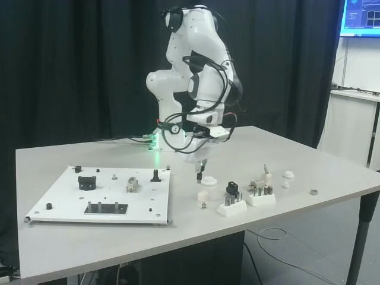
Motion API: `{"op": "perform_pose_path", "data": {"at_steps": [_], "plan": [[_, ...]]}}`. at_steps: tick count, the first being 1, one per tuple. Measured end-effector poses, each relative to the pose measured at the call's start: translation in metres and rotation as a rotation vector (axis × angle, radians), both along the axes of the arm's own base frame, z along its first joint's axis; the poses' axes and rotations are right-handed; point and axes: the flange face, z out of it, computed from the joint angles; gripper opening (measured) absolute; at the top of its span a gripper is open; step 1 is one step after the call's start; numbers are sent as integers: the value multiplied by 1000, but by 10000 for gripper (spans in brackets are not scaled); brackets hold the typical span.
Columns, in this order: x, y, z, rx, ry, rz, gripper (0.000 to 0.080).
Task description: Insert USB.
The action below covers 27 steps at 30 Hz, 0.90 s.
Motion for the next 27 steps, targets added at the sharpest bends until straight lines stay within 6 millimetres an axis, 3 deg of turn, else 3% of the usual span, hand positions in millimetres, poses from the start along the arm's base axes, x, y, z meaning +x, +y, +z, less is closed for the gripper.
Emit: {"op": "perform_pose_path", "data": {"at_steps": [16,27], "plan": [[-23,-60,27,-3,6,-162,64],[-44,-90,40,8,31,-262,64]]}}
